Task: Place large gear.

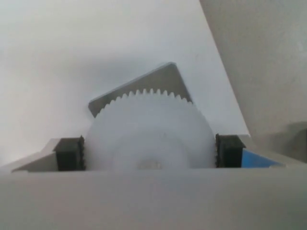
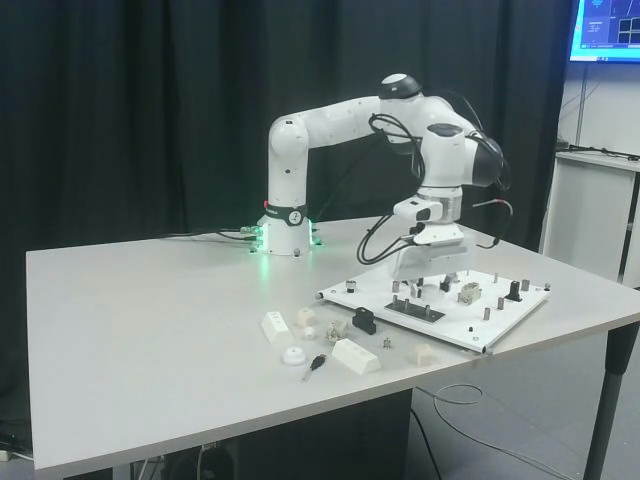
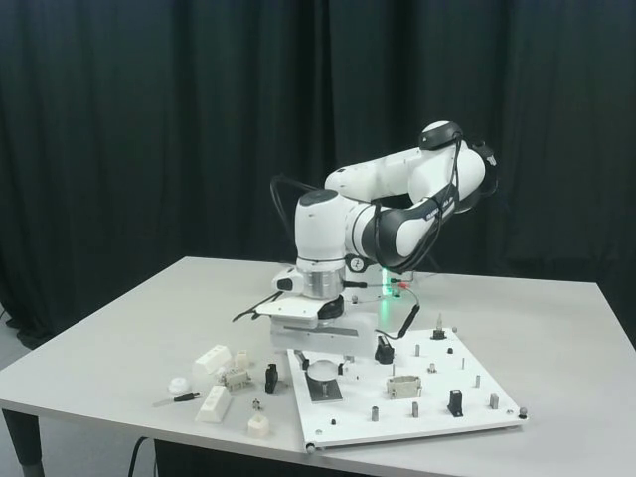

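The large white gear (image 1: 151, 129) fills the wrist view, with my gripper (image 1: 149, 153) shut on it and a black pad (image 1: 69, 153) against each side of its toothed rim. In the second room view the gear (image 3: 323, 372) hangs in the gripper (image 3: 321, 362) just above a grey plate (image 3: 323, 390) at the near left corner of the white assembly board (image 3: 427, 417). In the wrist view the grey plate (image 1: 160, 79) shows behind the gear. In the first room view the gripper (image 2: 428, 280) is low over the board (image 2: 505, 318); the gear is hard to make out there.
Pegs and small black and grey fixtures stand across the board (image 3: 452, 402). Loose parts lie on the grey table beside it: white blocks (image 2: 355, 356), a small white gear (image 2: 292, 356), a black piece (image 2: 364, 321) and a small tool (image 2: 314, 366).
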